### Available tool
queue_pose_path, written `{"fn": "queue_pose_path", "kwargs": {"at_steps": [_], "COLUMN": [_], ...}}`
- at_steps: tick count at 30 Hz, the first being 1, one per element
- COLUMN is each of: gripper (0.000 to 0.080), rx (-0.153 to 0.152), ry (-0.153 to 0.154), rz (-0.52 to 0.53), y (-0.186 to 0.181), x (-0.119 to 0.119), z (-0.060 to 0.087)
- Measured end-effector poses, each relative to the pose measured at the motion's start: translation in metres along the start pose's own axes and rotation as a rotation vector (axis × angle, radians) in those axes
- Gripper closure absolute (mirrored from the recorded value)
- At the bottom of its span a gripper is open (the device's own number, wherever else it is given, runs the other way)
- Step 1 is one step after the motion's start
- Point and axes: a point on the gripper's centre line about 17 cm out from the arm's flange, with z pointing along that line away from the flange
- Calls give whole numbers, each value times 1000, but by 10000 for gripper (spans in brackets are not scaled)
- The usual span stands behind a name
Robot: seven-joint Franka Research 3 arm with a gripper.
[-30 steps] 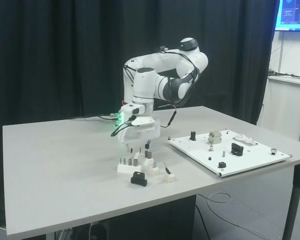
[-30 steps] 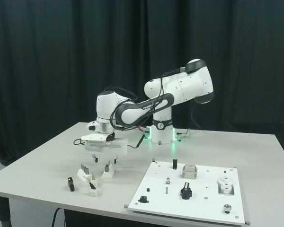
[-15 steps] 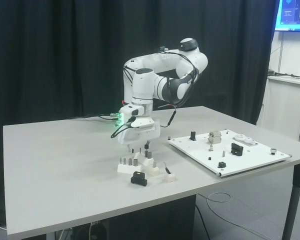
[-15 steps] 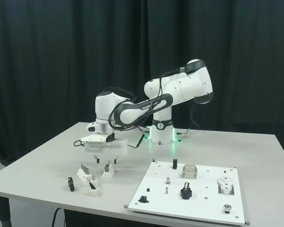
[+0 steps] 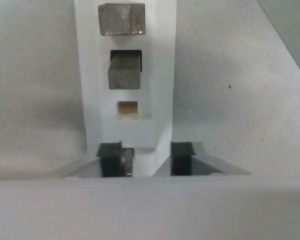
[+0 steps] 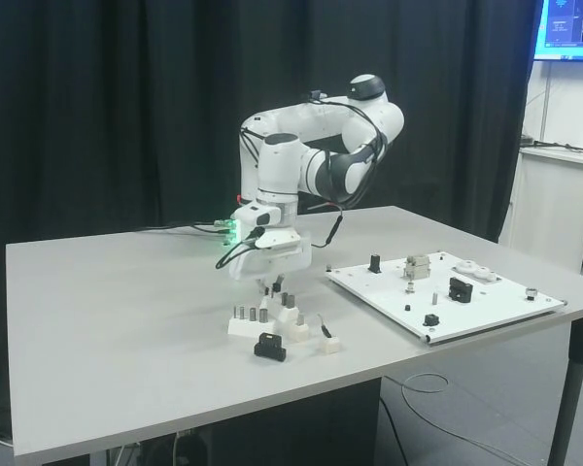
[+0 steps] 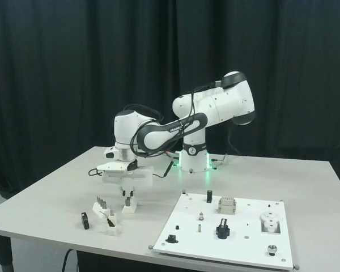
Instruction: Pick square peg 1.
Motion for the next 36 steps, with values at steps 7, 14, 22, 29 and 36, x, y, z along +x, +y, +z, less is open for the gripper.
{"fn": "queue_pose_path", "kwargs": {"at_steps": [7, 14, 22, 29, 36], "gripper": [660, 770, 770, 770, 770], "rx": [-1, 3, 13, 27, 33], "ry": [-11, -17, -38, -50, -48], "rz": [-2, 10, 26, 42, 55], "y": [-1, -3, -6, -10, -12], "x": [0, 1, 0, 0, 0], "z": [1, 1, -9, -31, -53]}}
